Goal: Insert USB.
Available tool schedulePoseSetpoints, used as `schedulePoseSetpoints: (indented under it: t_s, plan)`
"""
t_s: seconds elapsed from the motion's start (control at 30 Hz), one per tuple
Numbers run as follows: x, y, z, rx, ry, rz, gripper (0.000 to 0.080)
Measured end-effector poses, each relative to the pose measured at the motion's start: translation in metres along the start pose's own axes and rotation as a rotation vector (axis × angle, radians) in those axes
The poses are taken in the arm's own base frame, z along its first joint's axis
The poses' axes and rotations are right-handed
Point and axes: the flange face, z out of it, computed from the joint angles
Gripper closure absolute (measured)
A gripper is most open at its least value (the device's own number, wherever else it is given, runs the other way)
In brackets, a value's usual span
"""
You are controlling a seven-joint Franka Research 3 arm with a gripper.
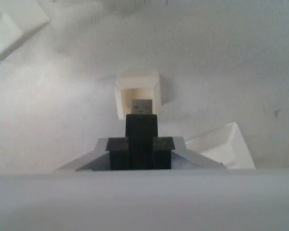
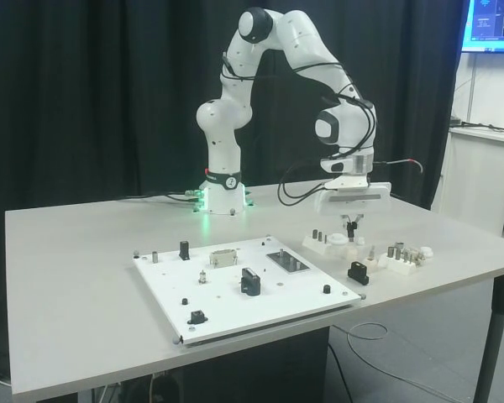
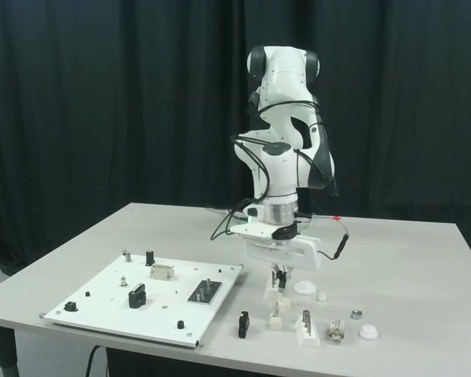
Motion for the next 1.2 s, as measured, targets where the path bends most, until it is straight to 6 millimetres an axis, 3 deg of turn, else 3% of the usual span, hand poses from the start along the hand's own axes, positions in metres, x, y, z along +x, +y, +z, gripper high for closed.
schedulePoseSetpoints:
  t_s: [1.2]
  plan:
    - [0.0027, -0.003, -0.0052, -0.003, 0.028, -0.043, 0.0708]
